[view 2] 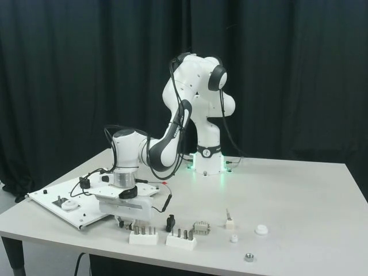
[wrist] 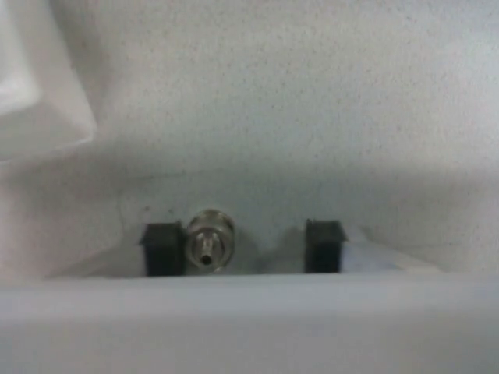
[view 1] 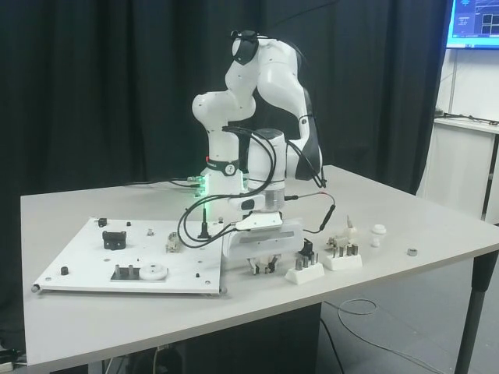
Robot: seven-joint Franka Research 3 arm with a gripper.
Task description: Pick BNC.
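One grey desk (view 1: 405, 210) carries everything here, set in front of a black curtain (view 2: 69, 69). White arm (view 2: 190, 98) next in bulk, bolted near the far side with green light at its base, folded forward and down so the wrist hangs low over the near edge. White board (view 1: 86, 261) lies flat on the desk beside the wrist, with small black and grey fittings dotted across it. Black cables (view 1: 191, 218) loop from the wrist over the board's edge.

Tool (wrist: 243, 248) sits low, just above the desk surface, near the board's corner. From the wrist view the two black fingertips (wrist: 164, 248) stand apart with a clear gap; the BNC (wrist: 209, 238), a small grey metal connector, lies on the desk between them, hard against one fingertip and well short of the other (wrist: 323, 245). Tool released, not clamped on anything.

Smaller items, from the second room view: two white holder blocks (view 2: 144, 237) with short pins standing in them, near the front edge just beside the tool; a small grey connector piece (view 2: 200, 228) beside them; a white post (view 2: 230, 221); a white cap (view 2: 261, 230); a grey nut (view 2: 248, 257) nearest the edge, well apart from the tool
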